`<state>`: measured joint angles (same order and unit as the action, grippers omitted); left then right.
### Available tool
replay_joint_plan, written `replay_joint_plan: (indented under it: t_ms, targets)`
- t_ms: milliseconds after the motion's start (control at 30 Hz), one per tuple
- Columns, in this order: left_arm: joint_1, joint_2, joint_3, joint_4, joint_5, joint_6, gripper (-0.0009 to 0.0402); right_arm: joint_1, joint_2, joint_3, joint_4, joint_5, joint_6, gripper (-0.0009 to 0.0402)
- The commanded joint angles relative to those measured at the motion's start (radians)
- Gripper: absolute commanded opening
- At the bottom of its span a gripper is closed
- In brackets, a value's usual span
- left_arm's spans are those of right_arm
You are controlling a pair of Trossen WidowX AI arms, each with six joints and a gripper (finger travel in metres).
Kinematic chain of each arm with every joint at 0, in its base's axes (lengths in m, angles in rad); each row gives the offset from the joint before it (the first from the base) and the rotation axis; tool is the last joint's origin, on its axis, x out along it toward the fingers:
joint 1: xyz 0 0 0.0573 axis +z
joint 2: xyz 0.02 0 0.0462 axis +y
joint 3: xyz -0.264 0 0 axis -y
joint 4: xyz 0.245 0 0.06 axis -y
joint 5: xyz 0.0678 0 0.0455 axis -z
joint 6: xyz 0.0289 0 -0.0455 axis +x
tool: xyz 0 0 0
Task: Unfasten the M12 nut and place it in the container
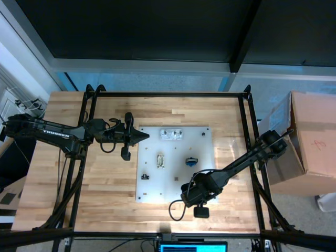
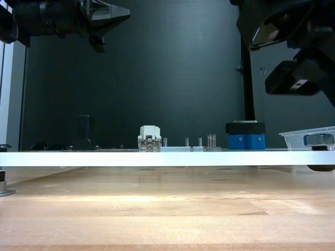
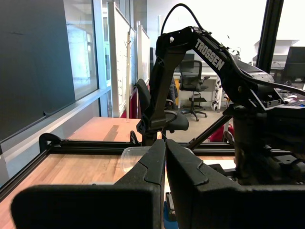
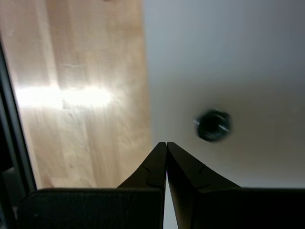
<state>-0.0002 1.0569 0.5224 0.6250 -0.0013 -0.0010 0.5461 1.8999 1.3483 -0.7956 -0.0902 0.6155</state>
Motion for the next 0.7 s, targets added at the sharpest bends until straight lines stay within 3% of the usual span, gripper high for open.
replay_joint_plan:
  t_ms: [33,267,600,633,700]
  targets:
    - [0.0,0.001,0.0,0.0,0.0,0.0,0.0,-0.001,0.008,0.0,0.005,0.023,-0.003,0.0]
    - [0.0,0.001,0.0,0.0,0.0,0.0,0.0,-0.003,0.007,0.0,-0.002,0.072,-0.007,0.0]
    - [0.0,0.001,0.0,0.0,0.0,0.0,0.0,-0.003,0.005,0.0,-0.031,0.075,-0.005,0.0]
    - [0.0,0.001,0.0,0.0,0.0,0.0,0.0,-0.003,0.005,0.0,-0.042,0.091,-0.005,0.0]
    - [0.0,0.001,0.0,0.001,0.0,0.0,0.0,-0.003,-0.005,0.003,-0.099,0.217,0.041,0.0]
